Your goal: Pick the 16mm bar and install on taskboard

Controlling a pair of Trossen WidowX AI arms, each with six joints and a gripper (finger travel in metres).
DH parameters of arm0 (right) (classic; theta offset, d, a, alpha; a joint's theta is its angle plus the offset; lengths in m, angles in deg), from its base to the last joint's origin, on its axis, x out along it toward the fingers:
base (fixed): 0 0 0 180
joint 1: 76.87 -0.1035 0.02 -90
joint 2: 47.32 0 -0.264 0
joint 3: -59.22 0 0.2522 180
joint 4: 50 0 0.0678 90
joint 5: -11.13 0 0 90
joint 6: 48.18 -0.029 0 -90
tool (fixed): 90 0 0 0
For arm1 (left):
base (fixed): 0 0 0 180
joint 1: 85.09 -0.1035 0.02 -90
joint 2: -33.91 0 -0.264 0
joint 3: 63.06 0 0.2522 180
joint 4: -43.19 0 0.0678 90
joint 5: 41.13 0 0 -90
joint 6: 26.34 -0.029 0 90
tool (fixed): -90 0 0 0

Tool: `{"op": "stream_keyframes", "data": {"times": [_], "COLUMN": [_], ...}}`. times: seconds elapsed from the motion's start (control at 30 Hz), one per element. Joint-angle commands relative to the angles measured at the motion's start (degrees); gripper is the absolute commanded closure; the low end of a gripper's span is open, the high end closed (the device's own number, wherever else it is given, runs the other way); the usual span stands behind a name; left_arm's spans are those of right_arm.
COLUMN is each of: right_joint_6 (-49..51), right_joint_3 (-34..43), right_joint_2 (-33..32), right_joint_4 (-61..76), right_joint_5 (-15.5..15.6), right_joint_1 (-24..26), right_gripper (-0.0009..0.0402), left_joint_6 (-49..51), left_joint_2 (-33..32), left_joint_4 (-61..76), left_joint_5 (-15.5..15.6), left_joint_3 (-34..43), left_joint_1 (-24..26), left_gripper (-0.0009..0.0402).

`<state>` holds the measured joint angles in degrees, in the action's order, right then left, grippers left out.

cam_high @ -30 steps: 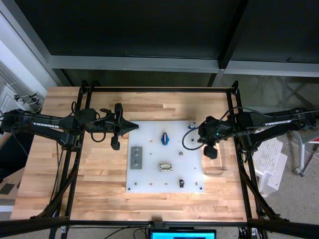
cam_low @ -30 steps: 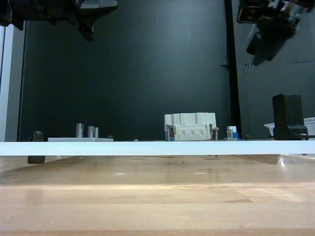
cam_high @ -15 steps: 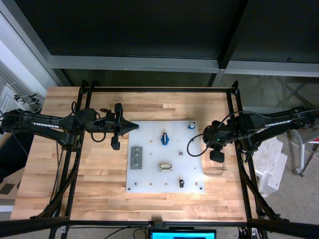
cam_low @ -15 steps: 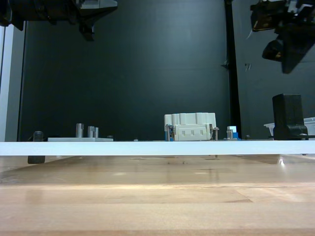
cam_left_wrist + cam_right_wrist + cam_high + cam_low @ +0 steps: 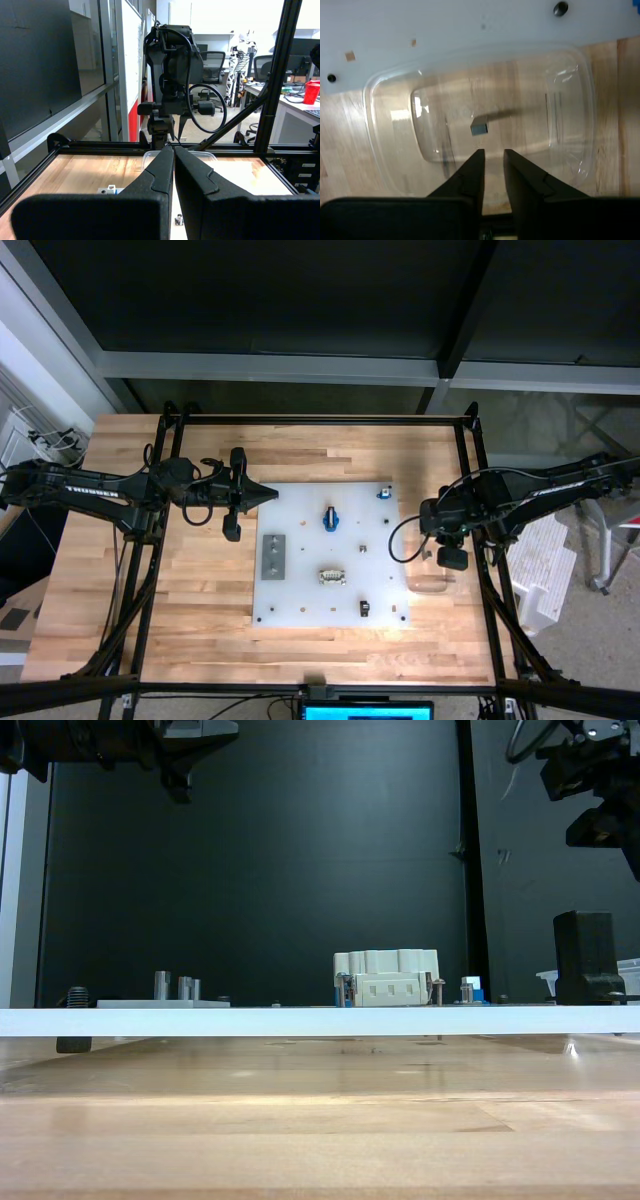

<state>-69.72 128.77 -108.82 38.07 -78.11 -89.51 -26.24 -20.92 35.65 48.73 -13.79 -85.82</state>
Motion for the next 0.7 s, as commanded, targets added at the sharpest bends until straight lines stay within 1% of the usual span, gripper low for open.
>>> {"op": "stream_keyframes", "data": {"times": [0.03,0.3,0.5,0.7], "right_joint_6": [0.1,0.1,0.2,0.9], "right_joint_3": [0.0,0.0,0.0,0.0], "right_joint_2": [0.0,-0.3,-1.7,-3.0], "right_joint_4": [0.1,0.1,0.1,0.0], "right_joint_5": [0.5,0.5,0.5,0.5], "right_joint_1": [-1.2,-4.4,-5.3,-5.5], "right_gripper": [0.0304,0.0236,0.0190,0.0159], "left_joint_6": [0.0,0.0,0.0,0.0], "left_joint_2": [0.0,0.0,0.0,0.0], "left_joint_4": [0.0,0.0,0.0,0.0], "left_joint_5": [0.0,0.0,0.0,0.0], "left_joint_3": [0.0,0.0,0.0,0.0], "left_joint_1": [0.0,0.0,0.0,0.0], "left_gripper": [0.0393,0.0392,0.0393,0.0393]}}
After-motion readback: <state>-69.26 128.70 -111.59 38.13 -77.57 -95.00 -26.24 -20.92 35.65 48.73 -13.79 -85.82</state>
